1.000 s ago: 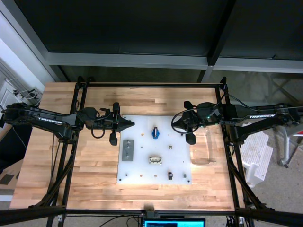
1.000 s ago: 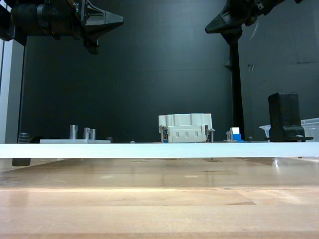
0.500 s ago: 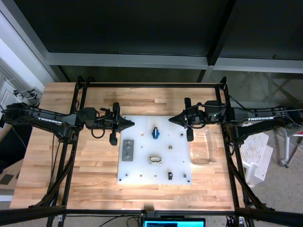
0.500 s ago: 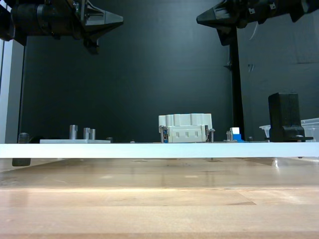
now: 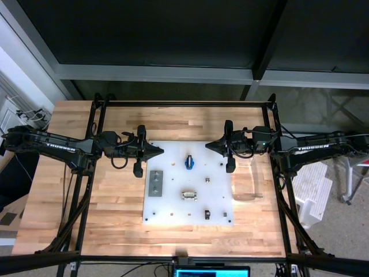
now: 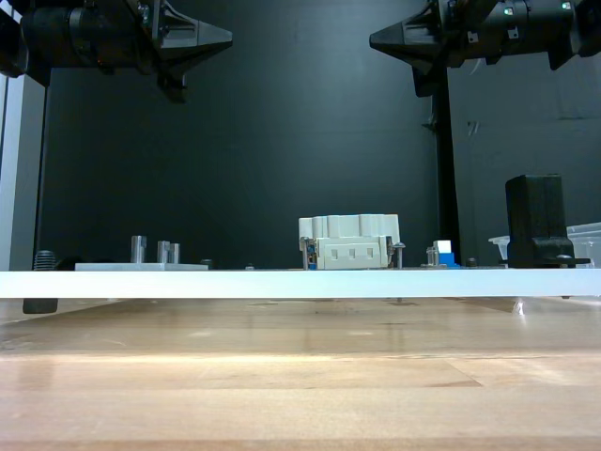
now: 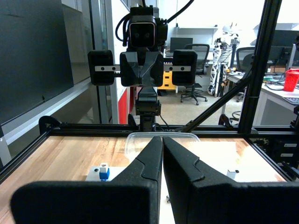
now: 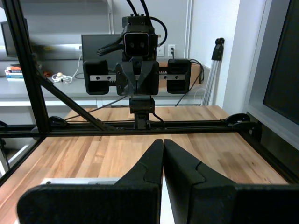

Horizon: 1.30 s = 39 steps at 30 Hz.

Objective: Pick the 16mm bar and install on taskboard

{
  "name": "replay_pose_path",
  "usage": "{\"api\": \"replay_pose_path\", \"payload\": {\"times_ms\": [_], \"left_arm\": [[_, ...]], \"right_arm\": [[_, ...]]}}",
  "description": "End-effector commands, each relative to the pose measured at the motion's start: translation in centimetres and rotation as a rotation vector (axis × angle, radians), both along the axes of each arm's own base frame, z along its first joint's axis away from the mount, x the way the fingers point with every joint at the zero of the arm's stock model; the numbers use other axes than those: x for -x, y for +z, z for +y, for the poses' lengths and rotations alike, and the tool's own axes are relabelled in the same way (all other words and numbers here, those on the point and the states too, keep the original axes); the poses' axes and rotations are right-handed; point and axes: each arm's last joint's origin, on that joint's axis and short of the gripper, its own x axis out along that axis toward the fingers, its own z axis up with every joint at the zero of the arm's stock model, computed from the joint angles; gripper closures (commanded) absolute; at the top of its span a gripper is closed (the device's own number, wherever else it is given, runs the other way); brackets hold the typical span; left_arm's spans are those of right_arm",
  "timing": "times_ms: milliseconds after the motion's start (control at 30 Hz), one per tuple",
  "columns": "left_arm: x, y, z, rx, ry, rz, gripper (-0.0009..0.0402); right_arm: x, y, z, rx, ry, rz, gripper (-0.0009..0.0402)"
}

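— While both arms hang high, where's the 16mm bar?
— Can't spot it; maybe the clear tray right of the taskboard. Left gripper over its far-left corner, right gripper over its far edge, fingers pressed together, empty. Probably light, stiff, slippery: pinch mid-length.

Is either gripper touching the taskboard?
No: in the low view the left gripper and the right gripper both hang high above the taskboard.

Wooden table, white taskboard, clear tray beside it
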Motion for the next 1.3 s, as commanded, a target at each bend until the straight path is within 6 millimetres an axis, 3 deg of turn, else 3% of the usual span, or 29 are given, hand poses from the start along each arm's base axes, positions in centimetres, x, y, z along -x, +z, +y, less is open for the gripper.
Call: {"api": "replay_pose_path", "payload": {"times_ms": [33,400,1300], "left_arm": [[0.00,0.01,0.00,0.000,0.000,0.000,0.0393],[-0.01,0.01,0.00,0.000,0.000,0.000,0.0393],[-0.01,0.01,0.00,0.000,0.000,0.000,0.0393]], "right_arm": [[0.07,-0.26,0.01,-0.001,0.000,-0.015,0.0393],[0.31,-1.25,0.02,0.002,0.001,-0.023,0.0393],[0.30,-1.19,0.10,0.019,0.004,-0.028,0.0393]]}}
